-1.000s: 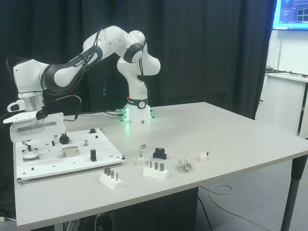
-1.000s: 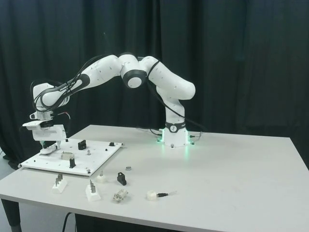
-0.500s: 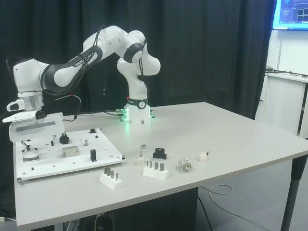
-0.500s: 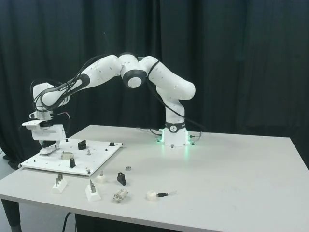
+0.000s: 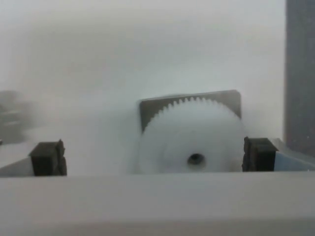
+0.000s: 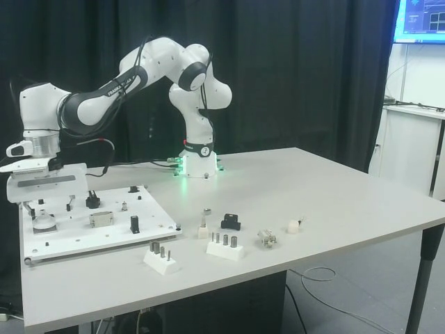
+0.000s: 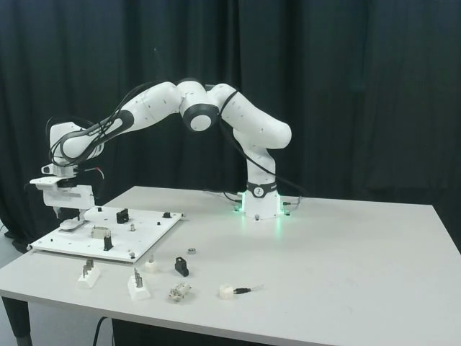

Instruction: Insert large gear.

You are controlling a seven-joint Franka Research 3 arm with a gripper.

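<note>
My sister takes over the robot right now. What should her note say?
Gripper: open, holding nothing, hanging above the large gear.
Large gear: lying flat on the white board, at the corner farthest from the arm's base; its fingers stand apart on either side of it.
Done: the gear looks placed and let go.
Left: check that it sits fully down, then move the arm off.

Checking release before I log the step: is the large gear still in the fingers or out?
Out. In the wrist view the large gear lies flat on the board; both fingers stand apart, clear of it.
</note>
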